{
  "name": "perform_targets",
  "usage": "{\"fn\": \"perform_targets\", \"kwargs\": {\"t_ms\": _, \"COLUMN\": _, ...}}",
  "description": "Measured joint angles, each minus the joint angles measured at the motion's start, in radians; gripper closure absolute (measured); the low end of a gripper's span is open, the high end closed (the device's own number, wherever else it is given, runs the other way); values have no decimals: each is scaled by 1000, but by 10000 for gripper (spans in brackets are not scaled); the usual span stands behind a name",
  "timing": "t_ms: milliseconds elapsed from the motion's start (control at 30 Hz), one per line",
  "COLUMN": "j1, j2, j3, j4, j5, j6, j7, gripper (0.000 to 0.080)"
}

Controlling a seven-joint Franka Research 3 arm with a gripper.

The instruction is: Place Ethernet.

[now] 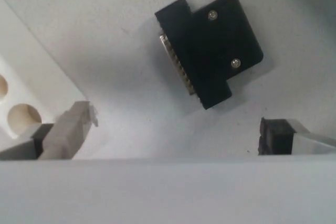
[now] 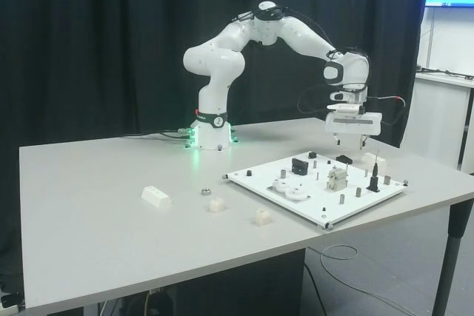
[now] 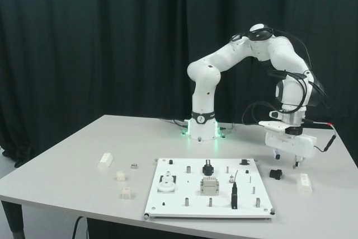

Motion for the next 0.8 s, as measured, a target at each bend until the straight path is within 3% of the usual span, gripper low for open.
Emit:
{"fn": "perform_targets", "kwargs": {"t_ms": 333, "j1": -7, "j2": -78, "j3": 40, "j4": -32, "j5": -43, "j6": 95, "j7": 0, "gripper": 3}}
{"fn": "perform_targets", "kwargs": {"t_ms": 800, "j1": -22, "j2": -229, "j3": 108, "j4": -99, "j5": -96, "j6": 258, "j7": 5, "gripper": 3}}
